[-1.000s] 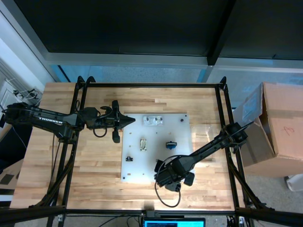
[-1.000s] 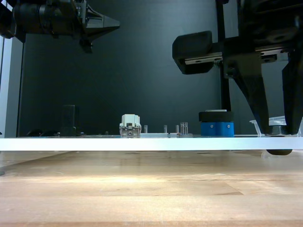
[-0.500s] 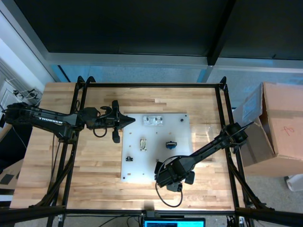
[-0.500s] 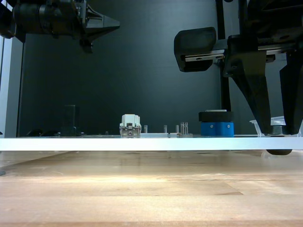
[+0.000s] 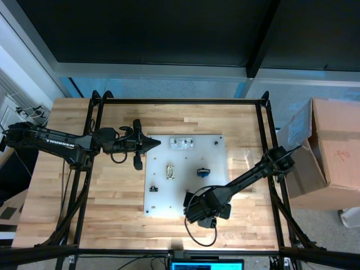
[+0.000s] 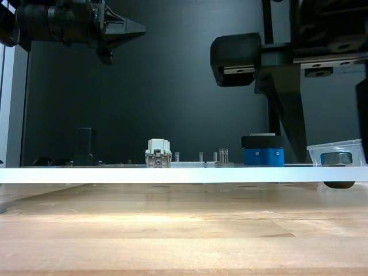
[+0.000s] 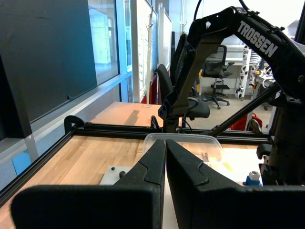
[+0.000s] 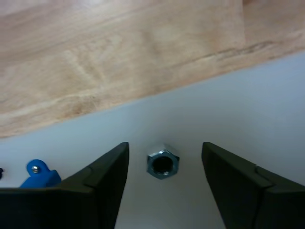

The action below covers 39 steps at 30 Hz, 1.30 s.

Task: Unfasten the M12 nut and place it in the container

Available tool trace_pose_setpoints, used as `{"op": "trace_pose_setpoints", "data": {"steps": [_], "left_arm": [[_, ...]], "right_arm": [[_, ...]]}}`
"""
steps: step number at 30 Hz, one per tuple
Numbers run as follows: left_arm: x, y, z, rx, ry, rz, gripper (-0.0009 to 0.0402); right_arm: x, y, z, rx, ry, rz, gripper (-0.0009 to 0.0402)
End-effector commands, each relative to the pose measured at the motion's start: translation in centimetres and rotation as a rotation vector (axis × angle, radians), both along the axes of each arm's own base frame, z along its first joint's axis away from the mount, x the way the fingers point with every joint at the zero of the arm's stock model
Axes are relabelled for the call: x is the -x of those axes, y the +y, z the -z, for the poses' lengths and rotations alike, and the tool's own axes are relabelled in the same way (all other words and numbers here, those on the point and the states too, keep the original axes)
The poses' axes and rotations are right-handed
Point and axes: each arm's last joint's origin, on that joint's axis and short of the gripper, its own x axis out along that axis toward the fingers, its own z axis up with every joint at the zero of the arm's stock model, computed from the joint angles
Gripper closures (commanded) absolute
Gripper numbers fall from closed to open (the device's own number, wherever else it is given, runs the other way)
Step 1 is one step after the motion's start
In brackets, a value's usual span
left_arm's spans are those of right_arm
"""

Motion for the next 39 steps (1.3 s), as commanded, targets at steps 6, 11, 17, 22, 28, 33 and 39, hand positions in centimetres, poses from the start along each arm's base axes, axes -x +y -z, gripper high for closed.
{"op": "trace_pose_setpoints", "data": {"steps": [6,11,17,22,28,33,39], "left_arm": [[0.0,0.0,0.0,0.000,0.000,0.000,0.0393],[0.0,0.0,0.0,0.000,0.000,0.000,0.0393],[0.0,0.0,0.0,0.000,0.000,0.000,0.0393],[0.0,0.0,0.0,0.000,0.000,0.000,0.0393],[0.0,0.0,0.0,0.000,0.000,0.000,0.0393],[0.0,0.0,0.0,0.000,0.000,0.000,0.0393],[0.0,0.0,0.0,0.000,0.000,0.000,0.0393]], "right_arm": [[0.8,-0.2,-1.9,-0.029,-0.004,0.192,0.0196],[1.3,-0.4,-3.0,-0.079,0.001,0.654,0.0273],[2.0,-1.2,-4.9,-0.148,0.009,1.260,0.0377],[2.4,-1.4,-6.0,-0.204,0.008,1.479,0.0388],[2.1,-0.9,-5.1,-0.290,0.071,1.495,0.0394],[2.1,-0.8,-3.0,-0.309,0.088,1.511,0.0394],[1.9,-0.5,-1.3,-0.311,0.082,1.502,0.0394]]}}
